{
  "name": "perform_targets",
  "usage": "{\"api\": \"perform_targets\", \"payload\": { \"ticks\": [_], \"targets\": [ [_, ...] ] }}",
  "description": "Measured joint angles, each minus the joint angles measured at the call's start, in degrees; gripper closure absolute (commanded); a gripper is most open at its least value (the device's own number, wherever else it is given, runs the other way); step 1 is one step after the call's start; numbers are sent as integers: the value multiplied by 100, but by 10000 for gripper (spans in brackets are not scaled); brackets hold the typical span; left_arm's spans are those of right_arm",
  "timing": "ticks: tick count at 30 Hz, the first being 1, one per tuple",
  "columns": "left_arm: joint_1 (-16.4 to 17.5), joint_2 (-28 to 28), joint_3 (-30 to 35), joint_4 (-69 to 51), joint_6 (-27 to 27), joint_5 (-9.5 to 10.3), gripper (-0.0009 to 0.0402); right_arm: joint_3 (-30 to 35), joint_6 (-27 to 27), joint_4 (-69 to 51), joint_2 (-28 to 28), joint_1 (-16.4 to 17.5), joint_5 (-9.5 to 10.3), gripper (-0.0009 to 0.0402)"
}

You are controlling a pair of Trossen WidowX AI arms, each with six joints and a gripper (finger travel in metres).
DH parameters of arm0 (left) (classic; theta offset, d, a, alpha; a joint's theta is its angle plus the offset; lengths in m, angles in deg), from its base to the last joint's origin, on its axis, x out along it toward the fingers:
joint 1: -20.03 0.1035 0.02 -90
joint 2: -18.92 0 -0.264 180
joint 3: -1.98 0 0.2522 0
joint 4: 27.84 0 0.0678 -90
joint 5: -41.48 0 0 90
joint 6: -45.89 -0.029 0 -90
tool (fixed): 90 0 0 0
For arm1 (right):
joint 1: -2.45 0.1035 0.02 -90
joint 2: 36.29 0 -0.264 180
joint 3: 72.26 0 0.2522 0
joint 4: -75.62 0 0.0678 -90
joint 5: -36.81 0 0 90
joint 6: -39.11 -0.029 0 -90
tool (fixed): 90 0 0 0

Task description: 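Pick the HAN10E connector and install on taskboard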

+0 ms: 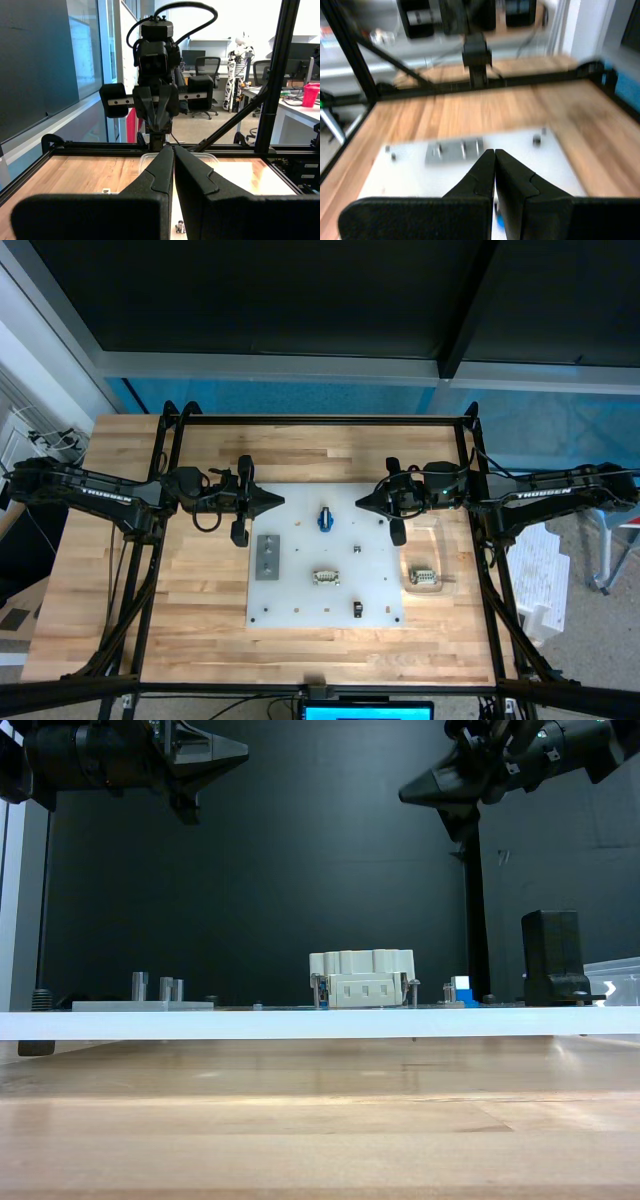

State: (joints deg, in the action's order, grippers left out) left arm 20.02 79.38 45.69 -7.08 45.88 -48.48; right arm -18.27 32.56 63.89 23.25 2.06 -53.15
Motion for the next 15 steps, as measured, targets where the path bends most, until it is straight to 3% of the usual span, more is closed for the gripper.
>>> {"api": "perform_targets", "payload": {
  "ticks": [15],
  "targets": [
    [0,0,-2,0,0,0,392,1082,-404,-3171,15,420,-101,393]
  ]
}}
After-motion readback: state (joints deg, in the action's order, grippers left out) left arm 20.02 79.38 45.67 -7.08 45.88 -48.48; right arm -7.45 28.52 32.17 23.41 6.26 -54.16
